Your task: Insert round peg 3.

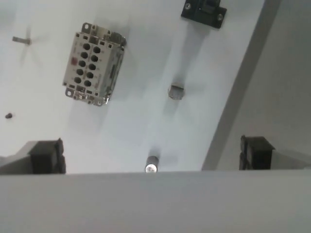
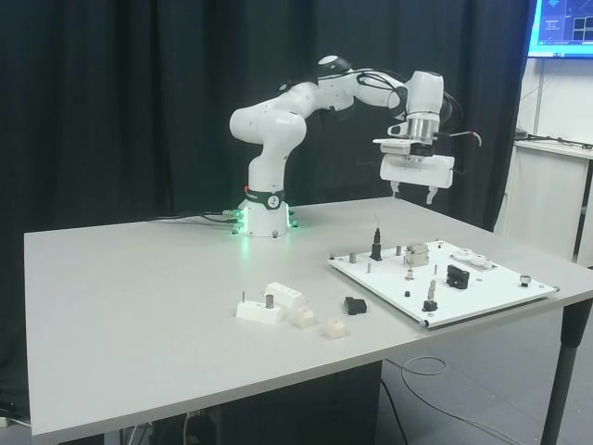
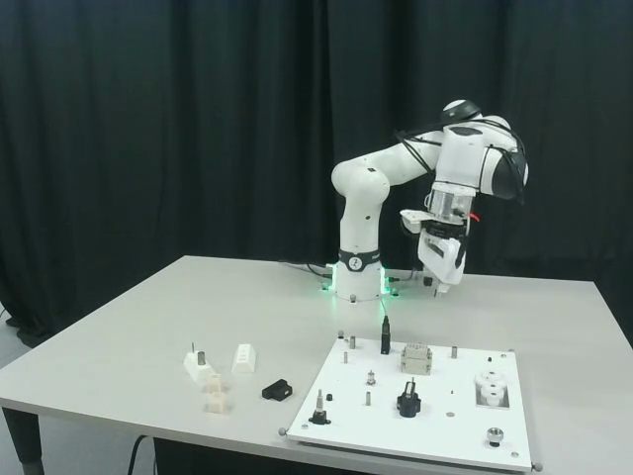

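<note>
Desk [image 2: 139, 306] of grey carries everything: the white Franka arm [image 2: 278, 120] bolted near its rear edge with green lights at the base, and a white board [image 3: 435, 435] lying flat near the front corner. The arm reaches out over the board and holds the tool [image 2: 414, 192] high above it, well apart from every part below; its two fingers are spread with nothing between them, and in the wrist view the black fingertips [image 1: 48, 156] stand wide at either side. On the board sits a multi-pin connector housing [image 1: 93, 64] with two rows of dark holes, a black block [image 1: 204, 10] fixed with screws, and a white fixture [image 3: 491, 388] near the far side. Off the board, on the bare desk, lie several white blocks [image 2: 271, 304] and a small black clip [image 2: 355, 304]. Round pegs stand upright on the board: a short metal peg [image 1: 152, 163] and a stubbier one [image 1: 176, 91] both show in the wrist view, beside the connector housing; which of them is peg 3 I cannot tell.
</note>
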### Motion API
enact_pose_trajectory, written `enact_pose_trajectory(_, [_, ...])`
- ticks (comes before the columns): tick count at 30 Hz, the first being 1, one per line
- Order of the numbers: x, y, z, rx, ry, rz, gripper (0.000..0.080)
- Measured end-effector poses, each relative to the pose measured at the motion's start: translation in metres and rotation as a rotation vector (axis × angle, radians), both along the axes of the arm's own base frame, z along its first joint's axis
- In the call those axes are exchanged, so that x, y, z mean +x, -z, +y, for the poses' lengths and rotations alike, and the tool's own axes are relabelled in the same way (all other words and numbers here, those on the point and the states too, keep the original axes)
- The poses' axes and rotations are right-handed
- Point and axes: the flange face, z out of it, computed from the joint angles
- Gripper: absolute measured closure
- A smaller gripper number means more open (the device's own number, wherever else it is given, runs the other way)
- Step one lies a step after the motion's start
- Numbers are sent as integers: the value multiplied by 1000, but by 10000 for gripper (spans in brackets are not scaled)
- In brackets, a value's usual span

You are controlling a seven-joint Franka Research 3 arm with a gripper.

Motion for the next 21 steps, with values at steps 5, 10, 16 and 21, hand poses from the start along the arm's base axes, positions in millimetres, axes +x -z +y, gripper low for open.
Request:
enact_pose_trajectory(5, [-1, -8, -4, 12, -7, 12, 3])
enact_pose_trajectory(10, [-3, -14, -6, 17, -15, 21, 3])
enact_pose_trajectory(16, [-4, -19, -8, 23, -19, 24, 3])
enact_pose_trajectory(21, [-5, -22, -9, 28, -21, 29, 3])
